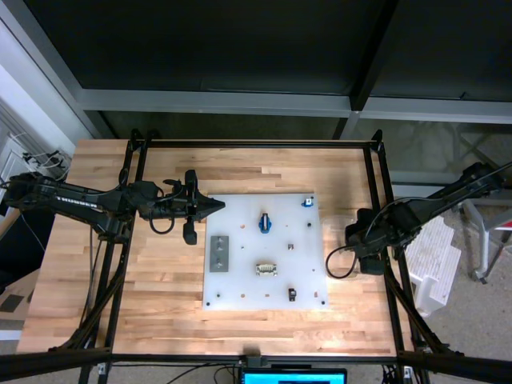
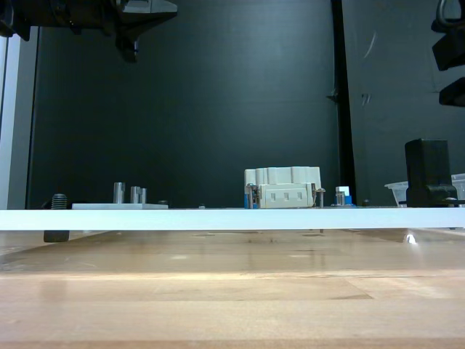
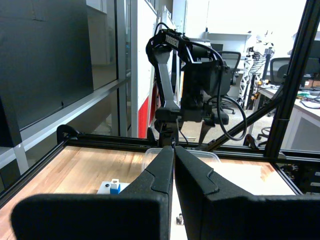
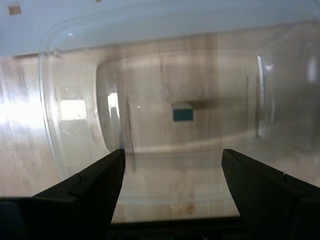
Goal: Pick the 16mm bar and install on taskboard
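16mm bar in neither gripper (image 1: 214, 206); where it lies cannot be told

At left, the left gripper, fingers pressed together on nothing, hangs high near the far left corner of the white taskboard (image 1: 240, 298). On the board sit a grey peg plate (image 1: 218, 254) and, further right, a beige connector (image 1: 266, 270). The right gripper (image 4: 172, 152), fingers spread wide, hovers over a clear plastic tray (image 4: 55, 100) just beside the board's right edge, with a small blue square (image 4: 182, 113) showing in the tray.

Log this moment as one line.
left gripper shut, over taskboard far-left corner | right gripper open, at clear tray | 16mm bar: cannot tell
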